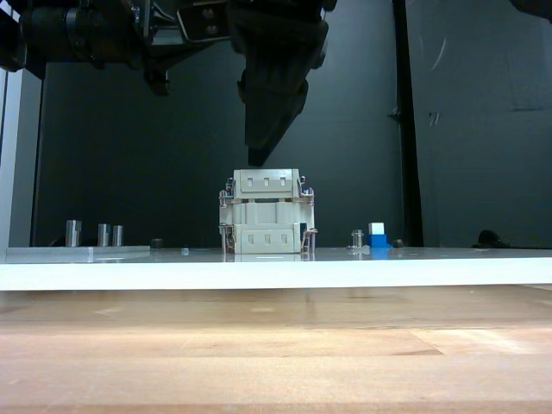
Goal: Remove the HAN10-E connector and place it in the container
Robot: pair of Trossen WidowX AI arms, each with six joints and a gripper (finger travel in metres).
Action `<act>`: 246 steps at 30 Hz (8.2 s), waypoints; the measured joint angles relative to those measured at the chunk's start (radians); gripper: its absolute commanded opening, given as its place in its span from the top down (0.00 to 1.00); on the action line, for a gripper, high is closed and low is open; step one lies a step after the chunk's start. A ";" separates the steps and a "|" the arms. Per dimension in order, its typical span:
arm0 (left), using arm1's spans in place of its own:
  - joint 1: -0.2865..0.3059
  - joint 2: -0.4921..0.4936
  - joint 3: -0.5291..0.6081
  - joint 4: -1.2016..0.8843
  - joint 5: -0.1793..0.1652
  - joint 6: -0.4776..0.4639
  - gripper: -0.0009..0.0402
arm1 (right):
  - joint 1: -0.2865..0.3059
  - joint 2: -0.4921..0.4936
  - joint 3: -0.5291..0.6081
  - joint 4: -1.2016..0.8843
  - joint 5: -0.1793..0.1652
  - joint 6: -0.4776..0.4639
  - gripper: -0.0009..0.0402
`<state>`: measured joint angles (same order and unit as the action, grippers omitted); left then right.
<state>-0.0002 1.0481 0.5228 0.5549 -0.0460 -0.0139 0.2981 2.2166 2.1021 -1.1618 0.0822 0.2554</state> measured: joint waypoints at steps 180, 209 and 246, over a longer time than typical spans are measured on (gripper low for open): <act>0.000 0.001 0.000 -0.034 0.000 0.000 0.98 | 0.680 -0.591 -0.919 0.220 0.047 0.877 0.95; 0.000 0.001 0.000 -0.034 0.000 0.000 0.98 | 0.700 -0.591 -1.062 0.354 0.030 0.945 0.80; 0.000 0.001 0.000 -0.034 0.000 0.000 0.98 | 0.703 -0.590 -1.062 0.367 0.030 0.945 0.36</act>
<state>-0.0002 1.0489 0.5228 0.5213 -0.0463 -0.0143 1.0016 1.6268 1.0397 -0.7944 0.1123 1.2003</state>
